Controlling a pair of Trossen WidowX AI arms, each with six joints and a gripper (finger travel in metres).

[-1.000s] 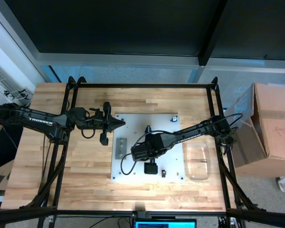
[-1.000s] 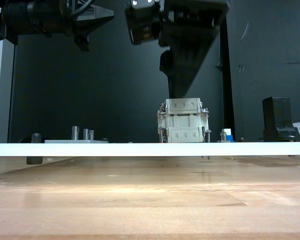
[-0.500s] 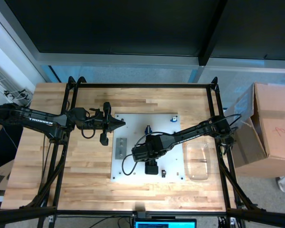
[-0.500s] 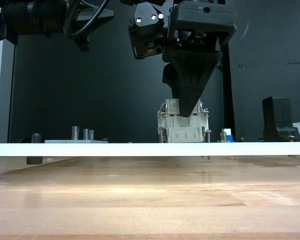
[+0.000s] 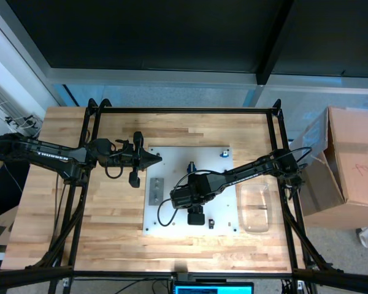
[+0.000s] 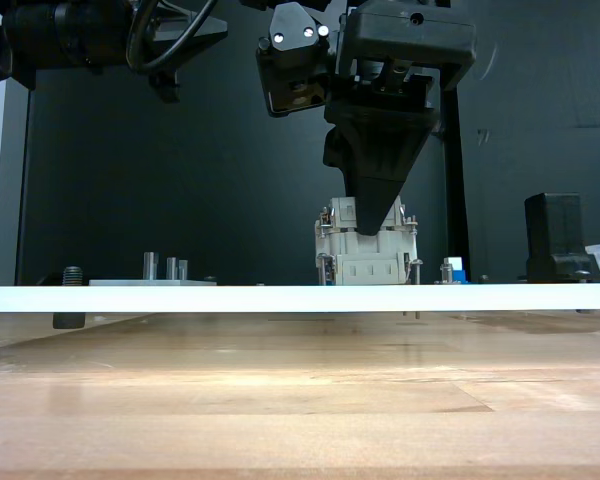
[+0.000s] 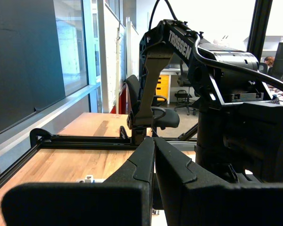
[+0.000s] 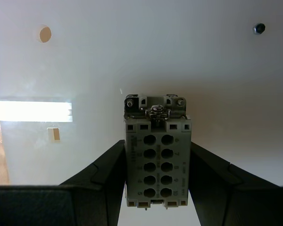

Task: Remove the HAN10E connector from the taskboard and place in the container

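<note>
The grey HAN10E connector [image 6: 368, 256] [image 8: 157, 155] stands upright in its seat on the white taskboard [image 5: 172, 211]. My right gripper [image 6: 369, 222] [image 8: 157, 149] reaches down over it, and both black fingers [image 8: 108, 165] press against its long sides, so it is shut on it. In the high view the right gripper [image 5: 195, 214] hides the connector. My left gripper [image 5: 154, 158] [image 7: 154, 155] hovers at the board's far left corner, shut with nothing in it. The clear container [image 5: 256, 208] lies to the right of the board.
A metal block with pegs [image 5: 155, 190] [image 6: 165, 270] sits on the board's left side. A black part [image 6: 555, 240] stands at the right, with a small blue part [image 5: 223, 154] at the far edge. A cardboard box [image 5: 349, 165] is beyond the table's right edge.
My right gripper came down over the connector and its fingers closed in on the sides. The connector stayed in its seat. The left arm has not moved.
</note>
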